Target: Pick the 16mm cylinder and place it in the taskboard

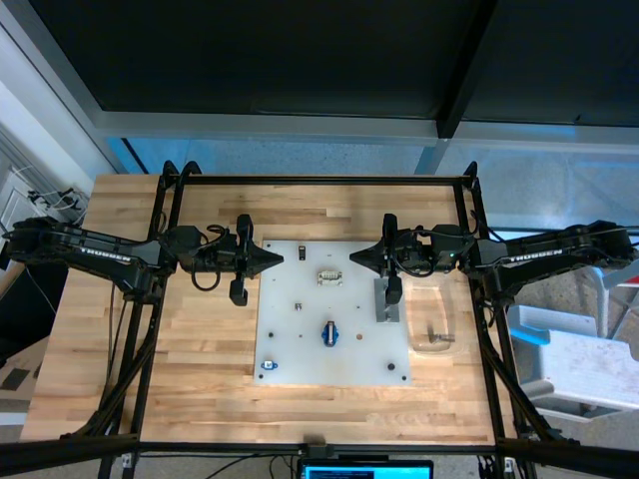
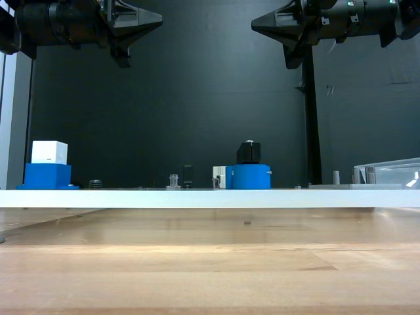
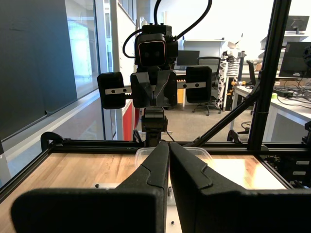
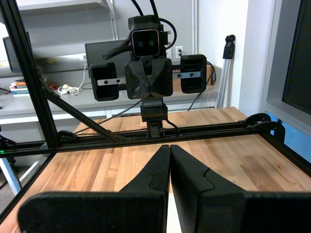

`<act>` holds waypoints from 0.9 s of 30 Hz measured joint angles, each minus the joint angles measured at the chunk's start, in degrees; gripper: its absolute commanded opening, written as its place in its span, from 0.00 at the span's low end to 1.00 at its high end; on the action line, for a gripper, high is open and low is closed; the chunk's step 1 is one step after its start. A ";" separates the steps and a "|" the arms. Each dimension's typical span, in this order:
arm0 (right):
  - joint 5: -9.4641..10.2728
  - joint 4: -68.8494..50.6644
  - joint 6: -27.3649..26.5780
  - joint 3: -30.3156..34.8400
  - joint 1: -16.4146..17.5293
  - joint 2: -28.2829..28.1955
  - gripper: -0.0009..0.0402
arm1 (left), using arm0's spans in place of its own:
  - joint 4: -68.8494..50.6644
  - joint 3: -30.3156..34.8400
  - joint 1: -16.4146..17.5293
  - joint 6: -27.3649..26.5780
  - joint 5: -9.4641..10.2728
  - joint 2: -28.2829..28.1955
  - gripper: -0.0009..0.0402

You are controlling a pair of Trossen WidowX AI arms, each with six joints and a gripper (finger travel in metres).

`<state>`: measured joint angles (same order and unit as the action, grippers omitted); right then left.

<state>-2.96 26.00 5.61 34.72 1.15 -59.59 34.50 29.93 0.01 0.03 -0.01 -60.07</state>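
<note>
Hovering mid-frame above flat white square taskboard (image 1: 300,349): left gripper (image 1: 276,258), right gripper (image 1: 353,257), both jaws closed, empty. Grey 16mm cylinder unpicked, spot unclear.

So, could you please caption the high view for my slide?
Left gripper and right gripper, both shut, face each other above the taskboard.

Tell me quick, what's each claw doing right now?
Left claw: closed, empty, high above the taskboard's far left corner.
Right claw: closed, empty, high above the taskboard's far edge.
</note>
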 measured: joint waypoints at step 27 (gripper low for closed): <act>-0.28 -23.65 1.53 6.40 0.55 0.00 0.02 | 0.02 0.00 -0.02 0.00 0.00 -0.02 0.02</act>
<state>-3.25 2.35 7.14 41.12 1.69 -59.59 34.52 29.93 -0.01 0.03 -0.01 -60.10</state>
